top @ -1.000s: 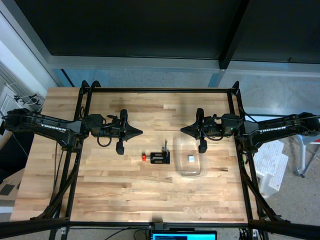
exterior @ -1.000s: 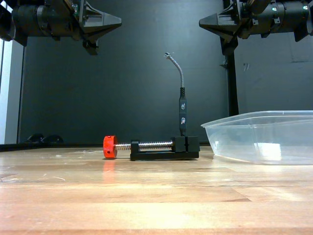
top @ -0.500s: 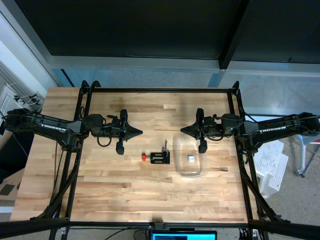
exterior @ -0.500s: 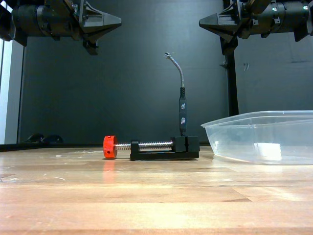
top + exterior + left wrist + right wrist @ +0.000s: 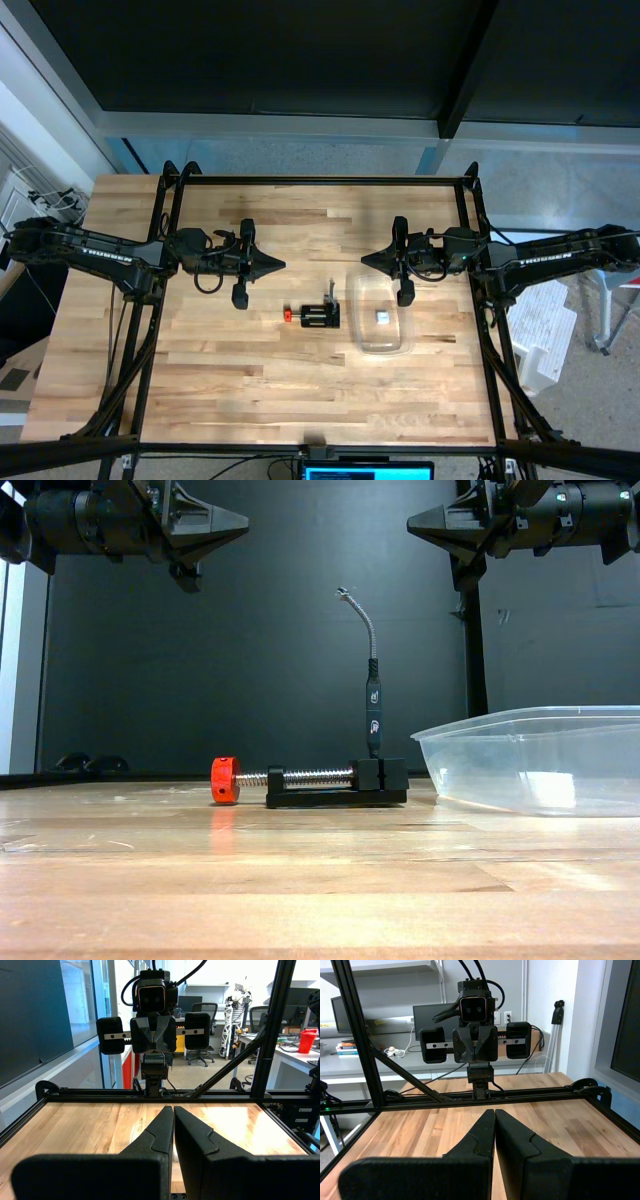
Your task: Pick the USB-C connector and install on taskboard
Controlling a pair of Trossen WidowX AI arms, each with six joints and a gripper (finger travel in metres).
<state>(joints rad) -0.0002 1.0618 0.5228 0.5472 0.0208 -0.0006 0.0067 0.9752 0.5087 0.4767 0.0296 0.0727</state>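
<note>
At the left, the left gripper [image 5: 280, 265] hung high above the wooden table [image 5: 250, 390], pointing inward toward the middle, well apart from everything on the surface; its fingers [image 5: 162, 1127] were pressed together with only a thin seam between them and nothing held. In the low view the same left gripper [image 5: 245, 522] sat far above the board's level. Below and to its right, near the table's centre, lay the taskboard [image 5: 318, 317], a small black block flat on the wood, with its red-orange knob [image 5: 224, 780] at the left end on a silvery threaded rod. At the block's right end the USB-C connector [image 5: 373, 705] stood upright, its lower tip seated in the taskboard [image 5: 335, 785] and its thin wire rising and curling over to the left at the top, touched by neither arm. Further right, the right gripper [image 5: 365, 262] hovered at a like height, pointing inward at the left one, its fingers [image 5: 484, 1130] likewise clenched tip to tip on nothing. Under and just right of it the clear plastic tray [image 5: 355, 320] rested on the table beside the taskboard, apart from it, with a small white cube [image 5: 381, 317] inside
</note>
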